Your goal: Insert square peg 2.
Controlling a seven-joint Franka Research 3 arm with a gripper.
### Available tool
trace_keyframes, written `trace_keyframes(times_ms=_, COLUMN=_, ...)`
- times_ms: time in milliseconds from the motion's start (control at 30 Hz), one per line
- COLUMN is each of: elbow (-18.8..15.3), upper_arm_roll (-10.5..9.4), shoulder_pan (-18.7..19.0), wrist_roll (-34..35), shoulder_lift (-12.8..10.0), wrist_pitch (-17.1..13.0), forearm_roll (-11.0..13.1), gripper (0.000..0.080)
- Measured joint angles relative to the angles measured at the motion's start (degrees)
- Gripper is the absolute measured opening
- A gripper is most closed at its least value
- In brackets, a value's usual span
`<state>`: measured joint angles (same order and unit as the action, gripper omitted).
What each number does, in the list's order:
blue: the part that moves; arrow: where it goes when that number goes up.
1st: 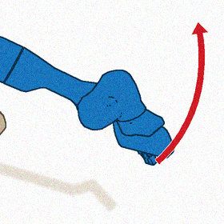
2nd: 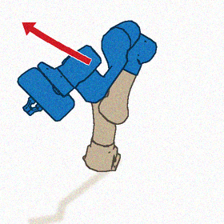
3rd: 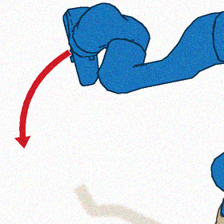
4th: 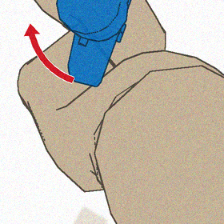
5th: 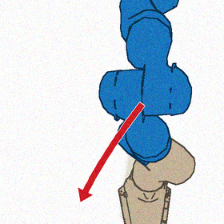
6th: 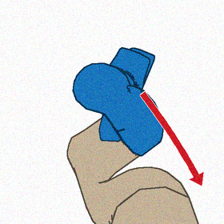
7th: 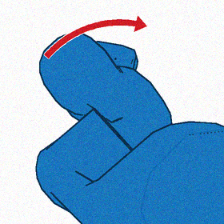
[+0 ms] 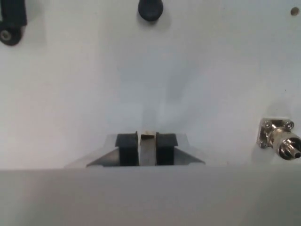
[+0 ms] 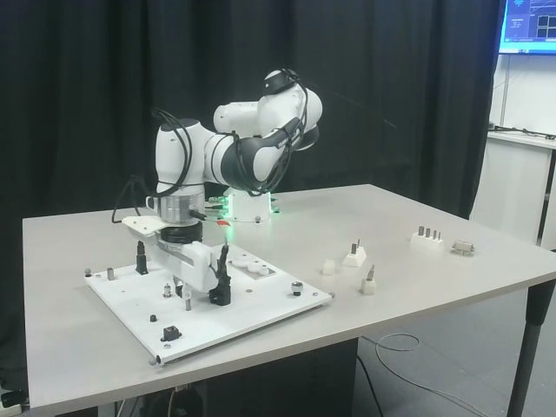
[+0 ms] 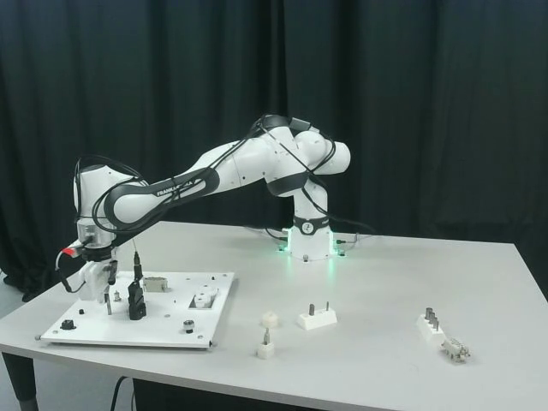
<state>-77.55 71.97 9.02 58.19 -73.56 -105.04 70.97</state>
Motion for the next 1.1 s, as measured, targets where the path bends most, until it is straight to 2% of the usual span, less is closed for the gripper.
trace_keyframes(times_ms=1100, elbow=-0.1, upper_arm_roll=-0.94, shoulder_pan=-0.6, wrist_roll=9.3, shoulder_lift=0.4, wrist_pitch=-0.7, forearm_roll=0.0, gripper=0.0075)
